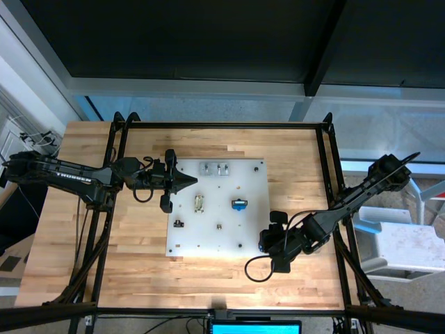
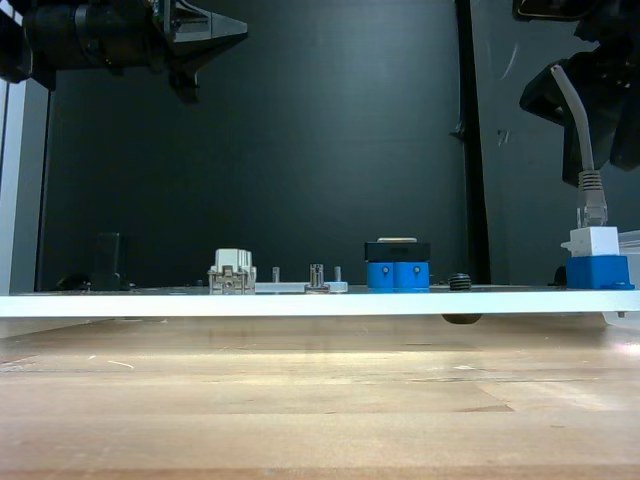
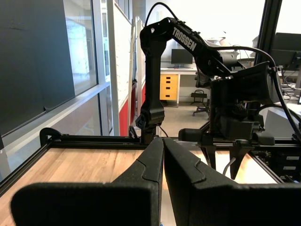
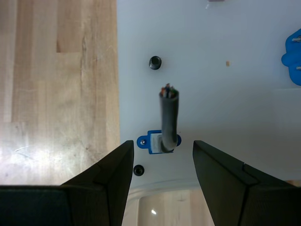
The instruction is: Remove the rj45 connector and place it in the container
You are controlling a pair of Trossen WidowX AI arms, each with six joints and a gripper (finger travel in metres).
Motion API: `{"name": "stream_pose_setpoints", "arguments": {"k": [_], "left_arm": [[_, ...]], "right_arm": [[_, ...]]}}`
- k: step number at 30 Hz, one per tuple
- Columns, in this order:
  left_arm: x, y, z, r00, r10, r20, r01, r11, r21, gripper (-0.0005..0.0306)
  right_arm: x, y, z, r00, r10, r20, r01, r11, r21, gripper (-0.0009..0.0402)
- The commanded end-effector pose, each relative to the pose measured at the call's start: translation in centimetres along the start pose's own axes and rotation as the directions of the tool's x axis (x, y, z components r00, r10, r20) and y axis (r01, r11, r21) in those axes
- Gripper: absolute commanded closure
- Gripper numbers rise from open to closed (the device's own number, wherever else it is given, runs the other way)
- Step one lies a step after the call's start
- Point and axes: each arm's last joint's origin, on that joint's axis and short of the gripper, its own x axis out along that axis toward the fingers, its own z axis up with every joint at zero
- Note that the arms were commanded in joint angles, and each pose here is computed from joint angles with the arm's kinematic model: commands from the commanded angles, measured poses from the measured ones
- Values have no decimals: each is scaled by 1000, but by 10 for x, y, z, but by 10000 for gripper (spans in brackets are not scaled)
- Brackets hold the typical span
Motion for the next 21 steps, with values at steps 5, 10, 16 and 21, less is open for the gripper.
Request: {"name": "stream_pose_setpoints", "arguments": {"k": [5,10,16,21], "left_arm": [[0,0,0,1000,0,0,0,1000,0,300],[0,0,0,1000,0,0,0,1000,0,300],[0,0,0,1000,0,0,0,1000,0,300],[0,0,0,1000,0,1,0,1000,0,300]], "right_arm": [[3,-2,-1,1000,-22,4,22,1000,-2,219],[6,-2,-1,1000,-25,3,25,1000,-3,219],[10,-2,0,1000,-31,-3,31,999,-17,219],[13,-6,-1,999,-39,-9,39,999,-11,219]]}}
